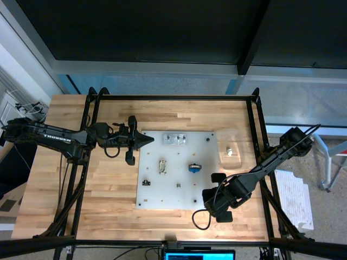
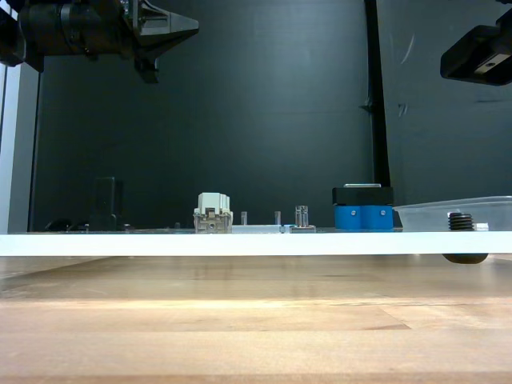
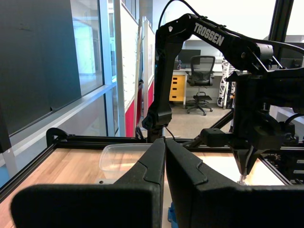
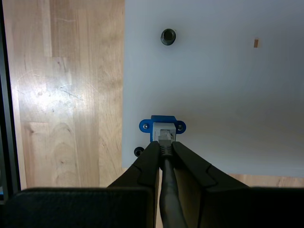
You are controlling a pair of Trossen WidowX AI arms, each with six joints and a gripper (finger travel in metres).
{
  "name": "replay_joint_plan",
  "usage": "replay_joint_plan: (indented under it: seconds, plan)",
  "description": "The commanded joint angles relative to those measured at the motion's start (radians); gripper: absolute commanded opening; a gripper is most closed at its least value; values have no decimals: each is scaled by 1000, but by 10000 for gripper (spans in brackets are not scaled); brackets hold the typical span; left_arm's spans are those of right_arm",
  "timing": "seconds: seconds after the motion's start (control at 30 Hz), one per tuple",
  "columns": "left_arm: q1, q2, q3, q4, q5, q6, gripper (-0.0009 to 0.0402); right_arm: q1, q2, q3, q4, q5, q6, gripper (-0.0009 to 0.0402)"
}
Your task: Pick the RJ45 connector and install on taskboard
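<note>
Right gripper (image 4: 165,144) is clamped on the RJ45 connector (image 4: 165,136), up over the near right part of the taskboard (image 4: 228,85). The plug's long axis runs straight along the fingers. Its whitish nose points away from the wrist and down at the plate, with a dark cable stub (image 4: 166,190) trailing back between the fingers. Just past the nose sits the blue socket (image 4: 162,125), and from table level nothing touches it. Left gripper (image 1: 146,140) hangs high over the taskboard's far left edge, fingers pressed together, holding nothing.
</note>
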State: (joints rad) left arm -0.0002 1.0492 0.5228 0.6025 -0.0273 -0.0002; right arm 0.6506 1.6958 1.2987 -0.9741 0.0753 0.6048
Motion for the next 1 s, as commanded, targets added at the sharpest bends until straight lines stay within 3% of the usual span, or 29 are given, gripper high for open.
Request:
replay_joint_plan:
  seconds: [0.03, 1.0]
  plan:
    - [0, 0, 0, 0, 0, 0, 0, 0, 0, -7, 5, 3, -1, 0]
    - [0, 0, 0, 0, 0, 0, 0, 0, 0, -86, 90, -1, -8, 0]
